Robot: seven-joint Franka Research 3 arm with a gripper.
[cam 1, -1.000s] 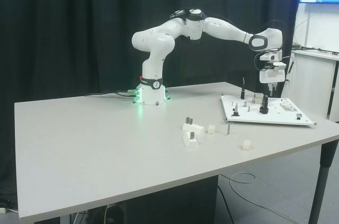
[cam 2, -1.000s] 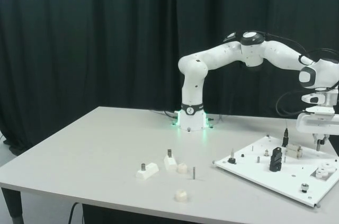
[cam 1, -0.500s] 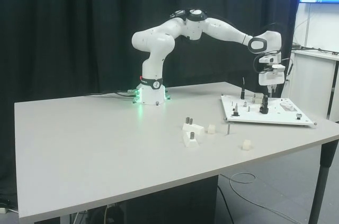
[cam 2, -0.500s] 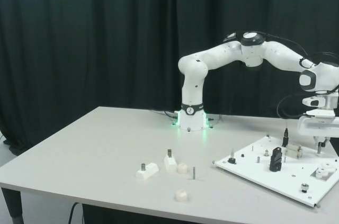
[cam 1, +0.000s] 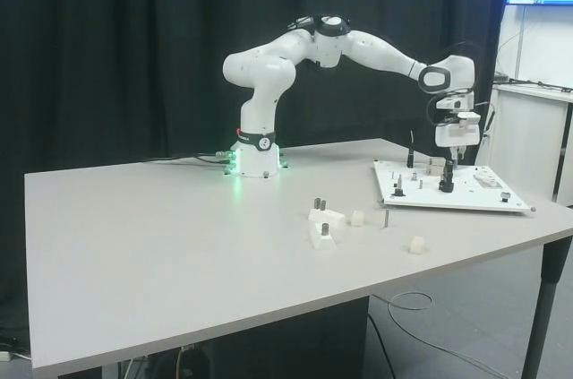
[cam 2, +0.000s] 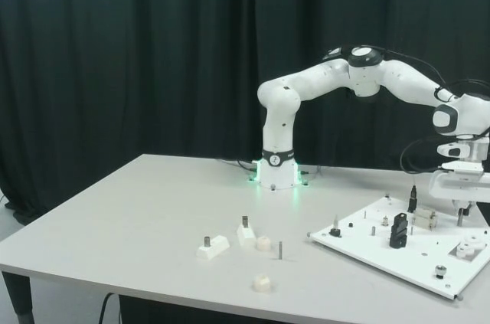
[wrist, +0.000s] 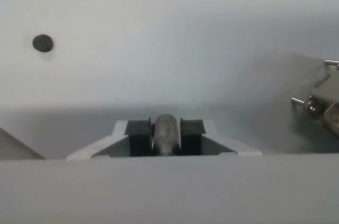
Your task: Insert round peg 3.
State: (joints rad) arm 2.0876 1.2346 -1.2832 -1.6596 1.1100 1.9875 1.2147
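In the wrist view my gripper (wrist: 166, 138) is shut on a grey round peg (wrist: 166, 127), held upright between the two black fingers (wrist: 139, 136). Under it lies the white assembly board (wrist: 159, 33), with a small black round hole (wrist: 42, 43) off to one side. From the room, the gripper (cam 1: 456, 153) hangs a short way above the board (cam 1: 466, 199) near its far side. The peg (cam 2: 460, 217) sticks out below the gripper (cam 2: 460, 211), above the board (cam 2: 383, 253). The peg's lower tip is hidden in the wrist view.
A black fixture (cam 2: 397, 230) and several small posts stand on the board. Two white blocks with pegs (cam 2: 212, 247) (cam 2: 246, 234), two small white cubes (cam 2: 263, 243) (cam 2: 262, 283) and a standing pin (cam 2: 280, 250) lie on the grey table. A white cabinet (cam 1: 530, 133) stands beyond the board.
The gripper, still holding the peg, has shifted slightly toward the arm's base and dropped a little closer to the board. Nothing else on the table has moved.
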